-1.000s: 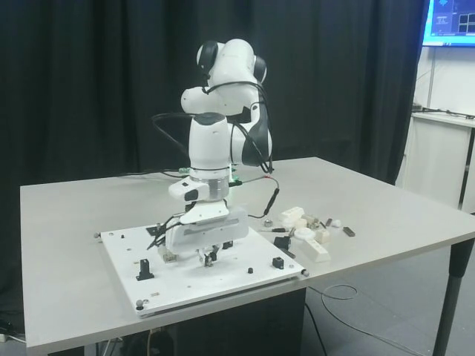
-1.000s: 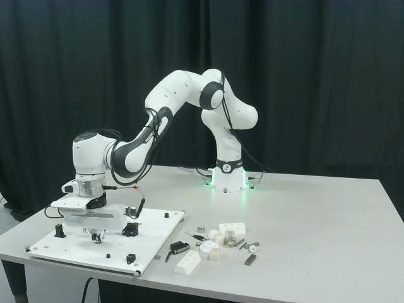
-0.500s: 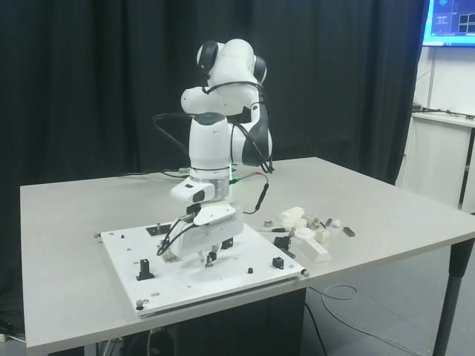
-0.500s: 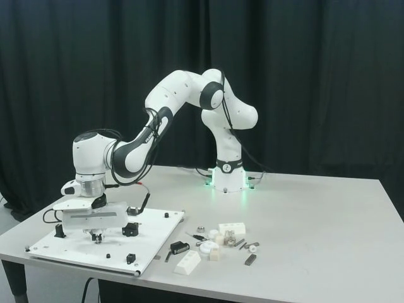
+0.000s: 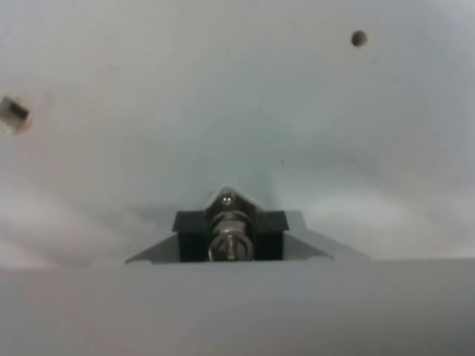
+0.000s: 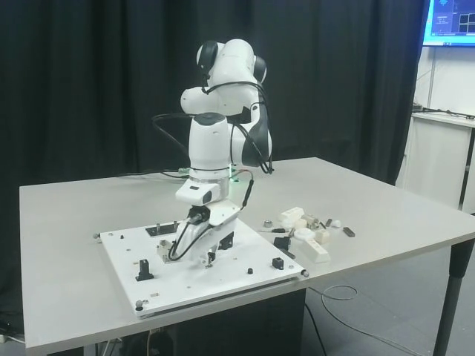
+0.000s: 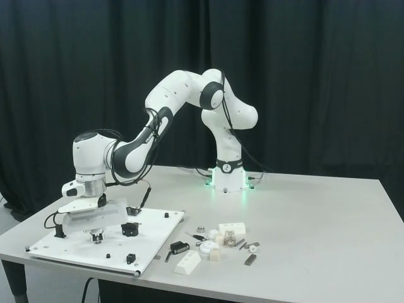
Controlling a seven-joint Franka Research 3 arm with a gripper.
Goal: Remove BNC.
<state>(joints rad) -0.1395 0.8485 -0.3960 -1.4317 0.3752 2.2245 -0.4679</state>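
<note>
The pincer (image 6: 211, 256) hangs low over the white board (image 6: 223, 285) on the grey desk (image 6: 67, 215), clamped on the BNC (image 5: 230, 236), a metal plug in its black mount (image 5: 191, 236)

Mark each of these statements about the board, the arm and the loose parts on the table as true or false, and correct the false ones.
1. The end effector is down over the white board. True.
2. The loose white parts lie on top of the white board. False: they lie on the grey table, beside the board.
3. In the wrist view, a metal connector sits in a black mount. True.
4. The arm's base stands on the white board. False: it is bolted to the grey table, apart from the board.
5. A green light shows at the arm's base. True.
</note>
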